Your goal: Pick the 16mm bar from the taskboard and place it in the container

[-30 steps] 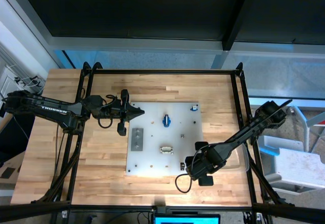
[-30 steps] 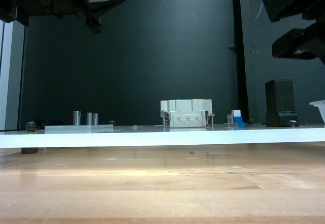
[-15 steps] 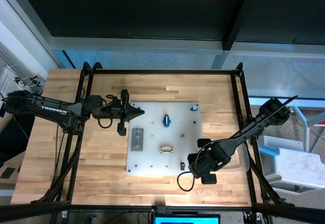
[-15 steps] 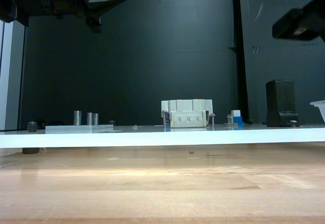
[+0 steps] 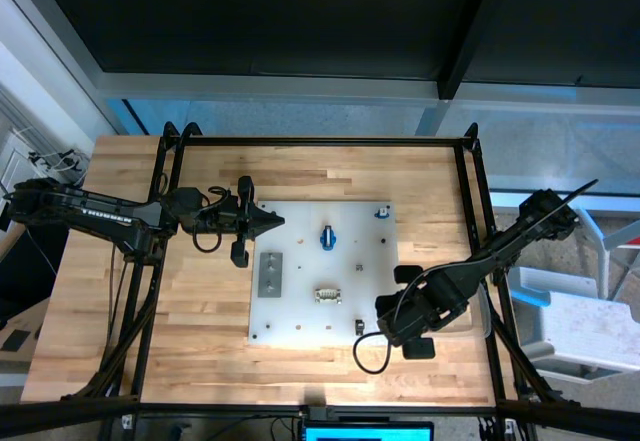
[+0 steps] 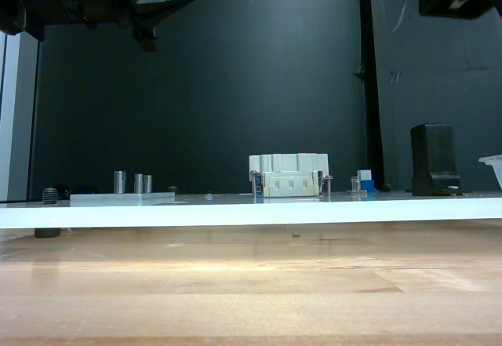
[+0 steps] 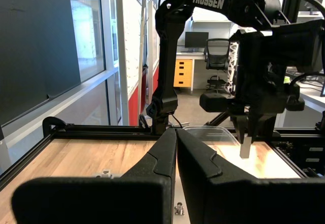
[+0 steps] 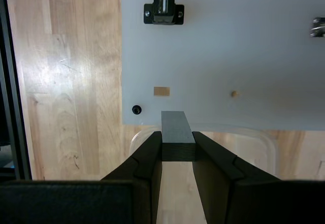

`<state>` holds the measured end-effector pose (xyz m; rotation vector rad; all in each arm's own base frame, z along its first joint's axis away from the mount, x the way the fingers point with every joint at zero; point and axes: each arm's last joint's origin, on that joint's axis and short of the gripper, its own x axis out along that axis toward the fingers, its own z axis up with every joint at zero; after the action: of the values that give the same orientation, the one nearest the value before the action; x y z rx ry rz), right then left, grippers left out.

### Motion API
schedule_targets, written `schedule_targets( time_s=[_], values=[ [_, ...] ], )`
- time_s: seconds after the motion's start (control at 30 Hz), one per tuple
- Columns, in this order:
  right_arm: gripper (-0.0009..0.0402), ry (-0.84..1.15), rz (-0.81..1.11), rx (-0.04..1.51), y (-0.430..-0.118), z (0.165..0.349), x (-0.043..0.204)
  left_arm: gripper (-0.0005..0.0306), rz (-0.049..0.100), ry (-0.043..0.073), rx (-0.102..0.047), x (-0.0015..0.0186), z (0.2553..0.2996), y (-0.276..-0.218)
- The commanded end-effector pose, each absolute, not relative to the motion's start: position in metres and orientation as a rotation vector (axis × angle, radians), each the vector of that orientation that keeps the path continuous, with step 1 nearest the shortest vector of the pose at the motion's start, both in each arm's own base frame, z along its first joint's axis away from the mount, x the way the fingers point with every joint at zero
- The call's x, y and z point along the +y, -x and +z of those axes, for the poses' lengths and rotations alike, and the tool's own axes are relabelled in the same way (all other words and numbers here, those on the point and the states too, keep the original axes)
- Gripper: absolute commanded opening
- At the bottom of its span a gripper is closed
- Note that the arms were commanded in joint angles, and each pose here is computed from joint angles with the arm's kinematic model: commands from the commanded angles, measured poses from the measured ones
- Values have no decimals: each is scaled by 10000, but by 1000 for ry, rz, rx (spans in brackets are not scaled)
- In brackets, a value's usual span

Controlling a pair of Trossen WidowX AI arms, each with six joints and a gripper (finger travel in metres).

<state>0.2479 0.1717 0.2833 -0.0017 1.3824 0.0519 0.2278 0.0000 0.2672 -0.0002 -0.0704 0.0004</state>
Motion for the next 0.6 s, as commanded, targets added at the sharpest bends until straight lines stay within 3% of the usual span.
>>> schedule_targets(
  time_s=[0.03, 0.6],
  values=[
    [13, 6, 46, 1377, -2471, 2850, 1710, 0, 0, 0, -70, 0, 2673, -2279],
    [14, -26, 18, 1383, -2373, 2868, 1680, 0, 1, 0, -70, 1, 2673, -2279]
  ],
)
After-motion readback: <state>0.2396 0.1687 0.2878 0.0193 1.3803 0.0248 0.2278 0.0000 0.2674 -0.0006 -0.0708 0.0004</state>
